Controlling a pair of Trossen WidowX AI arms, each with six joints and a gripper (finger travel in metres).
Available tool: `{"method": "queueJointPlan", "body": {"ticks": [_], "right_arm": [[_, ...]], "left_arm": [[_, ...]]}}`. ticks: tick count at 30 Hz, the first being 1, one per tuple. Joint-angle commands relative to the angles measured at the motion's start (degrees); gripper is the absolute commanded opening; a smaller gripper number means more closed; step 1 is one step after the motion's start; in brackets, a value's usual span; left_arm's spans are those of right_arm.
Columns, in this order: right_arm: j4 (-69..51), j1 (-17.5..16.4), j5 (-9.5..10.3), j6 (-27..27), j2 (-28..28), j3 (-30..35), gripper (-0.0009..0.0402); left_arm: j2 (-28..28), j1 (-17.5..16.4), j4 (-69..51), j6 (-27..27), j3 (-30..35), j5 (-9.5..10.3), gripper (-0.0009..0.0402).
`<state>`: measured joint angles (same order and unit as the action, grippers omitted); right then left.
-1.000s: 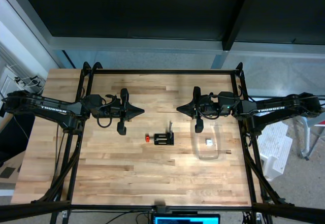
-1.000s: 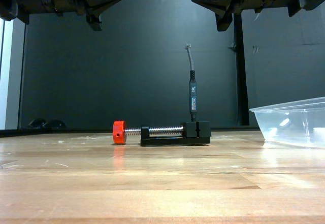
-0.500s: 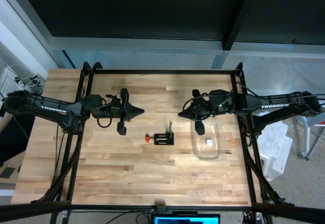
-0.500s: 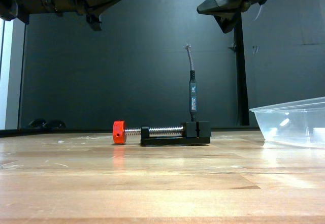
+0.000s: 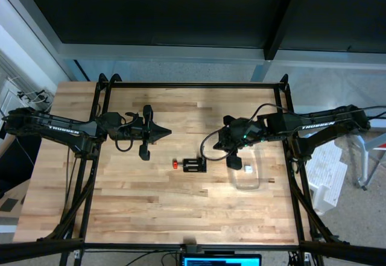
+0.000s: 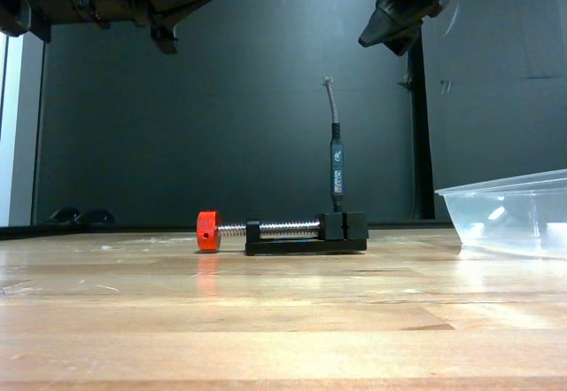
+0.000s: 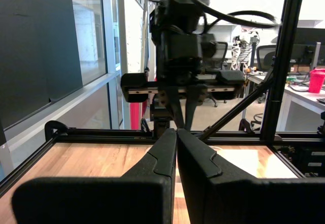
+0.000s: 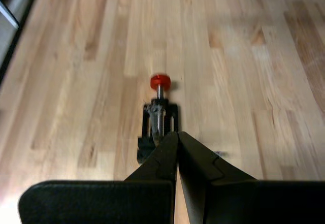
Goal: Remove the USB-C connector from taskboard and place in the container
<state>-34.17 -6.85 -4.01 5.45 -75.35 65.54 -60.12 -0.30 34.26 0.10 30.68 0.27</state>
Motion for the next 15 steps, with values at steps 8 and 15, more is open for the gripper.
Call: {"method": "queueJointPlan", "body": {"ticks": [8,15], "right_arm": [[-8.59,-1.84,-0.98,0.28,-8.81,7.91,0.0001],[-10.19,-1.95,-1.16,1.05,-12.66,10.19,0.0061]], "left_arm": [[0.0,0.0,0.02,0.02,0.02,-0.02,0.0],[0.0,0.0,0.0,0.02,0.02,-0.02,0.0]]}}
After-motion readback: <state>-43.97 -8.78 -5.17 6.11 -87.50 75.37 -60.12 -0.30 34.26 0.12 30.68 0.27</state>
